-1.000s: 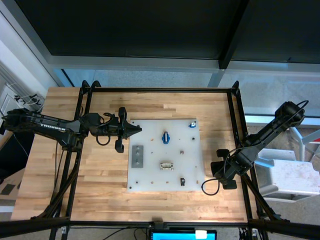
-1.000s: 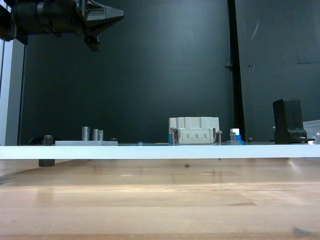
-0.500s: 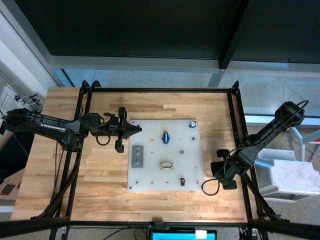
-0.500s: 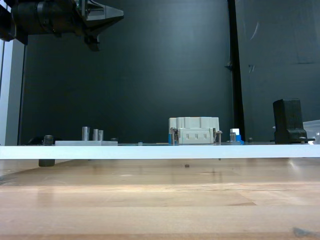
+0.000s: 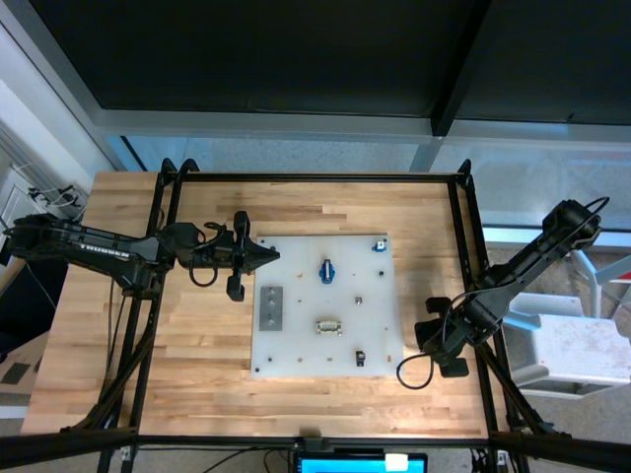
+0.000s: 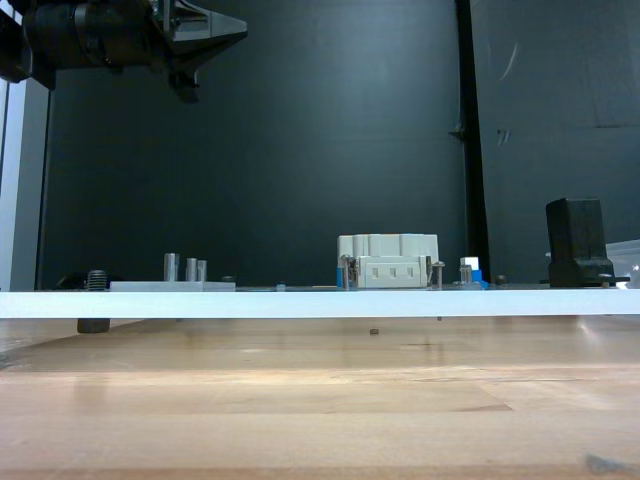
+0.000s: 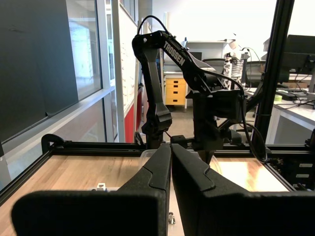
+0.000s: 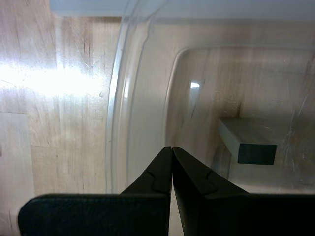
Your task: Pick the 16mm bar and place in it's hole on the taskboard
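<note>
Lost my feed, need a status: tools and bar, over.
Left tool shut, high over board's left edge. Right tool shut, pointing into clear tray. Bar lies free in tray, unheld, off board.

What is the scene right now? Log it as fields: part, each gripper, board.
part: a grey bar lies free in a clear tray, not held; I cannot tell whether it is the 16mm one
left gripper: shut, empty, high above the far left corner of the taskboard
right gripper: shut, empty, pointing down at the clear tray, right of the taskboard
board: white, on the wooden table; grey block with three pegs standing in it
</note>
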Available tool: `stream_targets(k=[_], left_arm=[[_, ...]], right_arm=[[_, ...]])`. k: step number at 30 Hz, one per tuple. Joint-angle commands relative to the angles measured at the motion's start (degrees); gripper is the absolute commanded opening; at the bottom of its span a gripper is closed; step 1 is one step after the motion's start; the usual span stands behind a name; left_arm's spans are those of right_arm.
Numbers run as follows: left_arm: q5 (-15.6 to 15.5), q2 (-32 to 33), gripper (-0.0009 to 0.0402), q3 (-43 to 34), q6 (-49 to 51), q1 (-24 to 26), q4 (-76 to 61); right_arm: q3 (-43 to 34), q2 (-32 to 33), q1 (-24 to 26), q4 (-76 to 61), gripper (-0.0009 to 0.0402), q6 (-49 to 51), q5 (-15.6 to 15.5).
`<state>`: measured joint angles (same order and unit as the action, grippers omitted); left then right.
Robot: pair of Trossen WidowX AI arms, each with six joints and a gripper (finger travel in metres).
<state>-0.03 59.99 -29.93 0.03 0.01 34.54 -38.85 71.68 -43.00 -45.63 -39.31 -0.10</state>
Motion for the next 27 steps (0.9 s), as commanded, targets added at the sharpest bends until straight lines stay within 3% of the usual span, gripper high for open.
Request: stream_targets(k=[1, 7, 10, 20, 27], left_arm=[[0.0, 0.0, 0.0, 0.0, 0.0, 0.0, 0.0], [0.0, 0.0, 0.0, 0.0, 0.0, 0.0, 0.0], [0.0, 0.0, 0.0, 0.0, 0.0, 0.0, 0.0], [0.0, 0.0, 0.0, 0.0, 0.0, 0.0, 0.0], [0.0, 0.0, 0.0, 0.0, 0.0, 0.0, 0.0]], right_arm=[[-0.5, 0.0, 0.0, -0.6, 0.0, 0.8, 0.1], [-0.2, 0.0, 0.0, 0.1, 0.0016, 2.5, 1.0], [-0.2, 0.0, 0.3, 0.3, 0.0048, 2.4, 3.3], [-0.2, 1.6, 0.7, 2.2, 0.0154, 2.3, 3.4], [-0.2, 1.8, 0.7, 2.6, 0.0171, 2.3, 3.3]])
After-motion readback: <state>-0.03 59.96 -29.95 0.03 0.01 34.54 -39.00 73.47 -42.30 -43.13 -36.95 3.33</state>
